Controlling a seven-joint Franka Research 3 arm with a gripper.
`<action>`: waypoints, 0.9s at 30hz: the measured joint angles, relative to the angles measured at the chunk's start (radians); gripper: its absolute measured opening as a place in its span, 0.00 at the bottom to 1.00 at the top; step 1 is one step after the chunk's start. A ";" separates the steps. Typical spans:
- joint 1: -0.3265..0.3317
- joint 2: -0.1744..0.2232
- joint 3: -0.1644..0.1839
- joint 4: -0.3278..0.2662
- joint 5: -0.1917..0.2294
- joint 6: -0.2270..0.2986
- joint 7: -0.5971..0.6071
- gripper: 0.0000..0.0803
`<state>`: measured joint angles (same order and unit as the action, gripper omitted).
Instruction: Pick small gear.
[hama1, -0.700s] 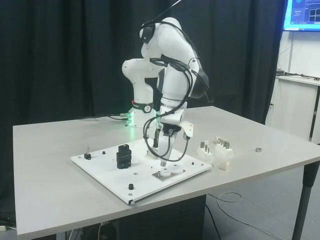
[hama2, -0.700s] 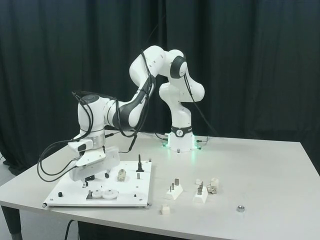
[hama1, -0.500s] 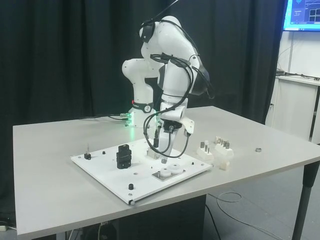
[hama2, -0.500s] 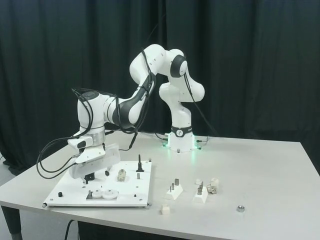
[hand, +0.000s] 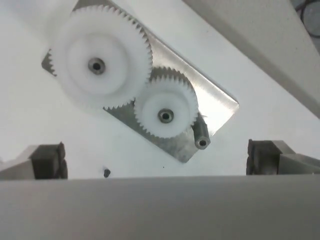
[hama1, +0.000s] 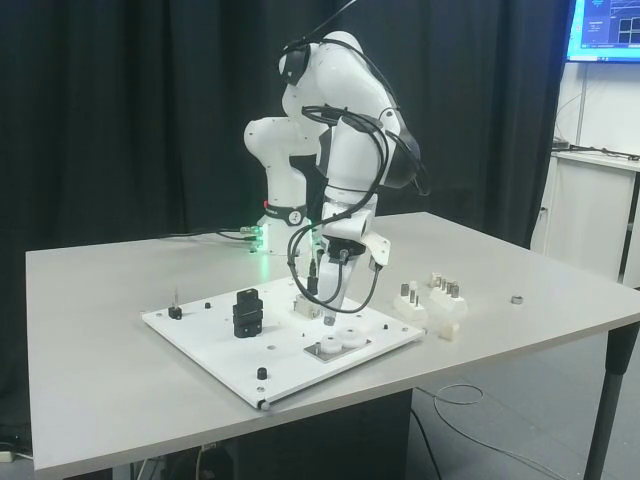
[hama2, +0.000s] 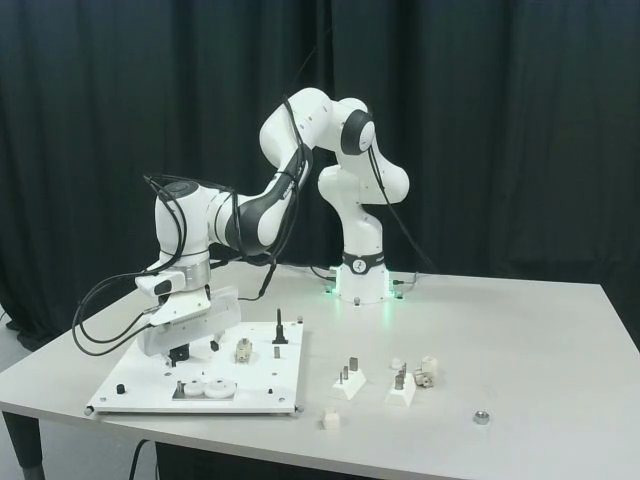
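Observation:
The small white gear (hand: 166, 115) sits on a pin of a grey metal plate (hand: 220, 107), meshed with a larger white gear (hand: 100, 62). A short bare peg (hand: 201, 142) stands beside the small gear. My gripper (hand: 155, 159) hangs above the plate, open, one black fingertip (hand: 47, 161) on each side and nothing between them. From the room, the gripper (hama1: 328, 316) hovers a little above the two gears (hama1: 340, 343) near the front edge of the white board (hama1: 215, 345). In the second room view the gripper (hama2: 180, 352) is over the small gear (hama2: 196, 388).
A black block (hama1: 247, 312) and several small pegs stand on the board. Beside the board are white stands with pegs (hama1: 410, 300), a small white cube (hama2: 330, 420) and a nut (hama1: 517, 298). The arm's base shows a green light (hama1: 258, 238).
The gripper has risen a little from just above the gears and holds nothing. Both gears stay on the plate.

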<state>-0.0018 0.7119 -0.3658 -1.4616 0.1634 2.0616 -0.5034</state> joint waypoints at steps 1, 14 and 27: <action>0.000 0.000 0.000 0.000 0.000 0.000 0.002 1.00; 0.008 -0.001 0.000 0.002 -0.001 -0.015 0.016 1.00; 0.048 -0.026 0.003 -0.006 -0.001 -0.147 0.154 1.00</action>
<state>0.0466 0.6858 -0.3629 -1.4673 0.1627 1.9149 -0.3493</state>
